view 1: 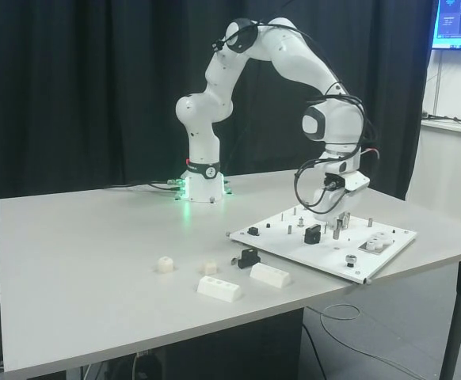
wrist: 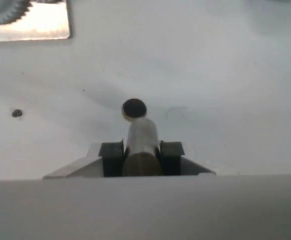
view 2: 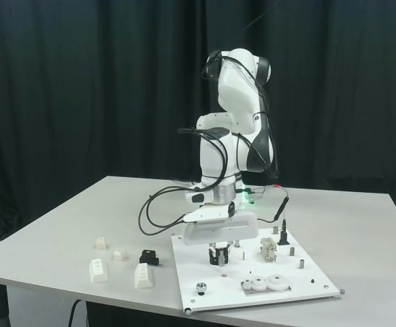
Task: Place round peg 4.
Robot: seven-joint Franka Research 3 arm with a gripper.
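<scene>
In the wrist view my gripper (wrist: 142,156) is shut on the round peg (wrist: 142,135), a short grey cylinder held between the black pads (wrist: 111,156). The peg's lower end sits right at a dark round hole (wrist: 134,107) in the white board (wrist: 220,80); I cannot tell whether it touches the rim. In the first room view the gripper (view 1: 340,225) hangs just over the middle of the board (view 1: 389,257). The second room view shows the gripper (view 2: 218,259) low over the board (view 2: 191,286), the peg hidden between the fingers.
Two white gears (view 2: 266,284) on a metal plate (wrist: 28,22) lie near the board's front edge. Several small upright pegs (view 2: 292,251) and a black block (view 1: 312,233) stand on the board. Loose white blocks (view 1: 219,287) and a black part (view 1: 249,256) lie on the grey table (view 1: 80,245).
</scene>
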